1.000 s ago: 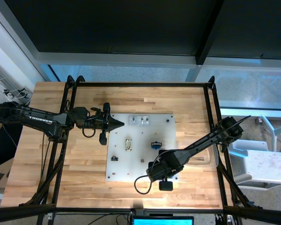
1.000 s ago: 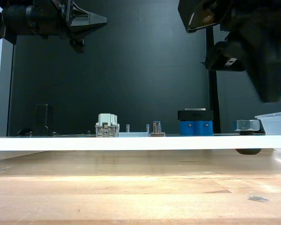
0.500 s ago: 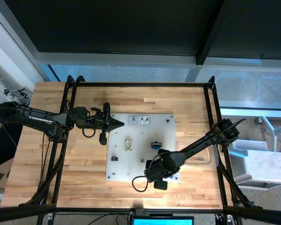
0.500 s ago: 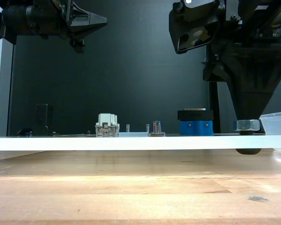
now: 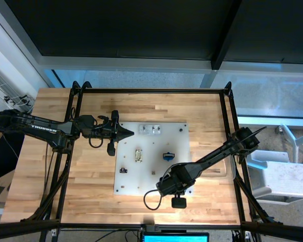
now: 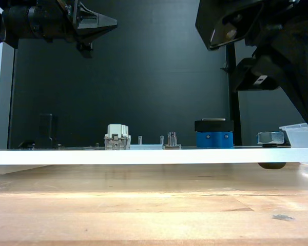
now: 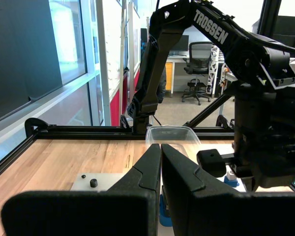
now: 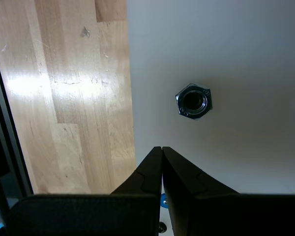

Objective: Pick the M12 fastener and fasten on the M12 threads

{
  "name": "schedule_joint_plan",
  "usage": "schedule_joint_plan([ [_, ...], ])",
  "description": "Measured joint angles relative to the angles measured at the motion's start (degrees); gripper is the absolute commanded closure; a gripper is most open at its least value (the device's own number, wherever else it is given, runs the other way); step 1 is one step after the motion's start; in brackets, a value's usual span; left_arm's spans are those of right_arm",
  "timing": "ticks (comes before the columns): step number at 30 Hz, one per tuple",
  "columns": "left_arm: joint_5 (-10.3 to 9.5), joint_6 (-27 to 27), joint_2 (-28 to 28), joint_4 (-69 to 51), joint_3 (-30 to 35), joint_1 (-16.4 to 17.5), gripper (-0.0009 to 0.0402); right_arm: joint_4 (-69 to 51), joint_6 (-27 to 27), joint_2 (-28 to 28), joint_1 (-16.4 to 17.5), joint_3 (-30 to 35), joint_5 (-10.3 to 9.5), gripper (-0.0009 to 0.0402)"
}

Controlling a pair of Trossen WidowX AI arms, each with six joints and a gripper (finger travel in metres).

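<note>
Two hazards I flag from the console. First, the right gripper (image 8: 162, 148) hangs over the near right edge of the white board (image 8: 246, 44). Its fingers are pressed together on nothing, and the tips lie just short of the M12 nut (image 8: 193, 101). If the nut is only perched on its first turn, a brush from those closed tips could tilt it or cross its thread. Second, any fresh grasp needs the fingers parted before descent, or they would strike the nut's top face. Nut: small, silver, six-sided, dark bore. In the low view it stands level, just above the board, with a dark stub beneath it. I read that stub as its stud, but I cannot tell how far down the nut is run. The right wrist view shows it on the board, not in the clear container (image 6: 303, 134) behind. In the high view the right arm covers that spot. Left gripper (image 5: 132, 133): fingers together, empty, held high over the board's far left corner, well apart from the work.
</note>
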Motion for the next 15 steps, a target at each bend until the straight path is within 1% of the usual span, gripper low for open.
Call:
schedule_joint_plan([
  [2, 0.02, 0.0, 0.0, 0.0, 0.0, 0.0, 0.0393, -0.1, 0.2, -0.6, 0.0, 0.0, 2.49, 0.0393],
  [7, 0.0, 0.0, 0.0, 0.0, 0.0, 0.0, 0.0393, -1.6, 2.9, -1.1, -0.1, 0.0, 10.62, 0.0393],
  [8, 0.0, 0.0, 0.0, 0.0, 0.0, 0.0, 0.0393, -1.6, 3.8, -0.9, -0.1, 0.0, 11.56, 0.0393],
  [9, 0.02, 0.0, 0.0, 0.0, 0.0, 0.0, 0.0393, -1.4, 4.6, -0.6, 0.0, 0.0, 12.02, 0.0393],
  [15, 0.0, 0.0, 0.0, 0.0, 0.0, 0.0, 0.0393, 0.5, 6.1, 1.5, 0.0, 0.0, 11.96, 0.0393],
])
